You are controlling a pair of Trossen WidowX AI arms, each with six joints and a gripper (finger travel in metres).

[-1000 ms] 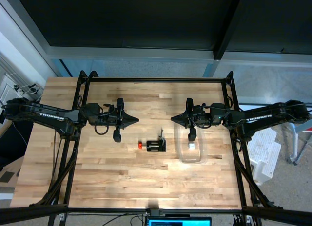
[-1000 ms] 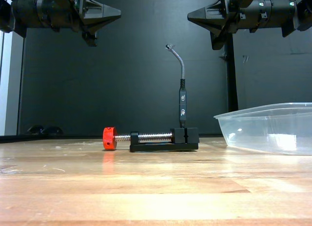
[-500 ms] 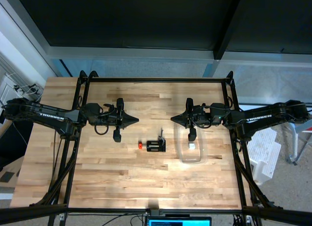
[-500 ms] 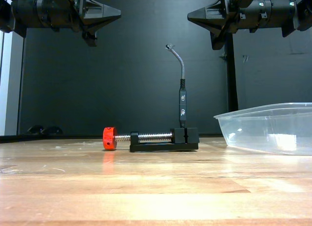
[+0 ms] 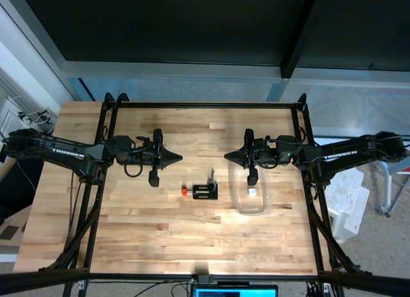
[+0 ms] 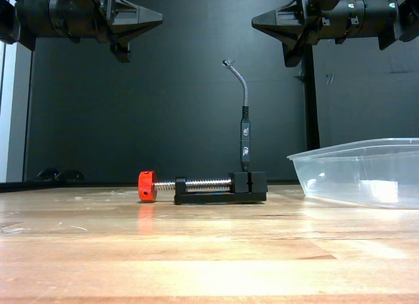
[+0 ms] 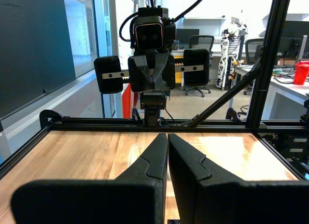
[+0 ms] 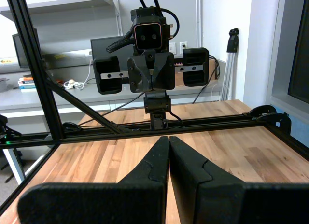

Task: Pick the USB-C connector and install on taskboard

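Wooden table, USB-C connector upright below and between left claw, right claw

The taskboard is black, with a red-orange knob and silvery screw. The USB-C connector standing in it is black, then braided silver. Above it on either side, the left gripper and right gripper are black. Beside it is a clear tray.

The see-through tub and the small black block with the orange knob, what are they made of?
The clear rectangular tub looks like thin glossy plastic: see-through, with glints. The small black block seems matte plastic or painted metal; its threaded screw shines like bare steel, the red-orange knob looks plastic. The left hand and right hand, both shut, hang high above the wooden table.
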